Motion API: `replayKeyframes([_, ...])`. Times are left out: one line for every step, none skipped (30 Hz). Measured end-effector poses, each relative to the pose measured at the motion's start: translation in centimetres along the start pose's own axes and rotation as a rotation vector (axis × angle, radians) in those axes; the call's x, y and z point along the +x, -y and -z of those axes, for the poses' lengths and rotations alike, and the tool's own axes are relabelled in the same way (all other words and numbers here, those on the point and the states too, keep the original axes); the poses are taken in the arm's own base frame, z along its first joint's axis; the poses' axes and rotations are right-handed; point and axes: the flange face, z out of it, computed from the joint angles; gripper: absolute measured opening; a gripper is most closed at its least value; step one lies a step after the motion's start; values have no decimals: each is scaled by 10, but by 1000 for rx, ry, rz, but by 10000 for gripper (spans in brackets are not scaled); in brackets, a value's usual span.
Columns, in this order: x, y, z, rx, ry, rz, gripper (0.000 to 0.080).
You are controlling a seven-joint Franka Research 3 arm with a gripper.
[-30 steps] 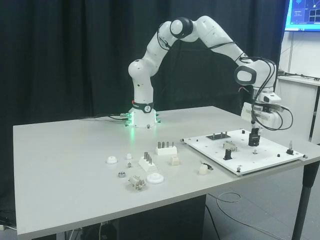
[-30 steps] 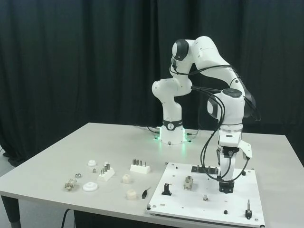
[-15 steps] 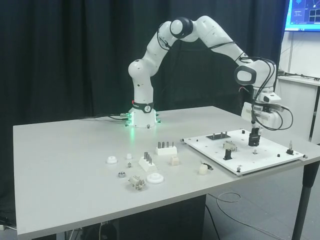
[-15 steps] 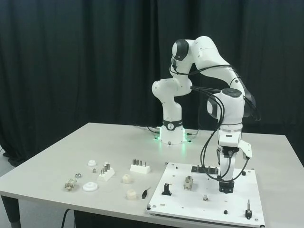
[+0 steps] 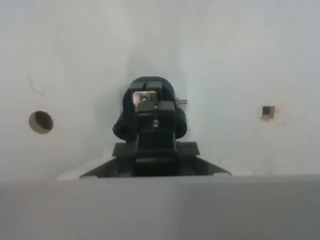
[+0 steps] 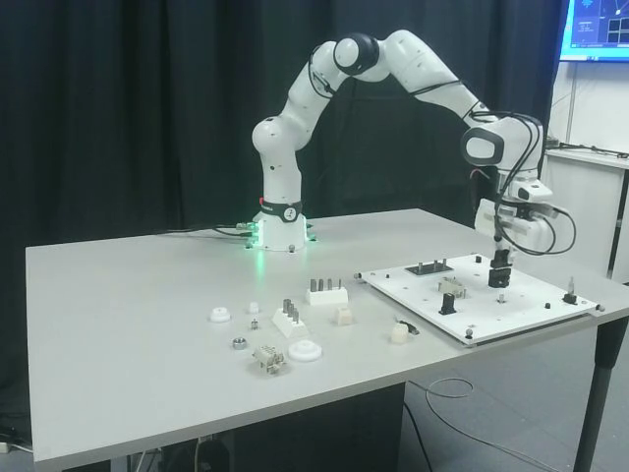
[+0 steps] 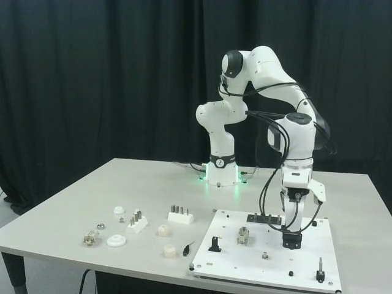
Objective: Insert D-SUB.
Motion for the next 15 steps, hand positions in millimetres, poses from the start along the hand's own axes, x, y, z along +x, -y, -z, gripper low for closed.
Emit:
replayKeyframes([0, 0, 0, 1, 1, 0, 153])
replayKeyframes([0, 1, 1, 2, 2, 1, 153])
replayKeyframes([0, 1, 1, 3, 3, 1, 153])
replayKeyframes([0, 2, 2, 4, 3, 2, 153])
replayKeyframes([0, 3, 2, 5, 4, 3, 153])
replayKeyframes([0, 3, 2, 6, 5, 3, 153])
replayKeyframes([0, 4, 2, 8, 6, 4, 153])
replayKeyframes([0, 5, 2, 9, 8, 4, 153])
replayKeyframes([0, 6, 1, 11, 9, 5, 153])
replayKeyframes([0, 6, 1, 13, 11, 5, 153])
replayKeyframes([0, 7, 1, 14, 12, 5, 153])
replayKeyframes([0, 8, 1, 16, 13, 6, 153])
replayKeyframes([0, 9, 1, 17, 14, 6, 153])
replayKeyframes([0, 9, 0, 18, 14, 6, 153])
replayKeyframes([0, 10, 0, 19, 15, 6, 153])
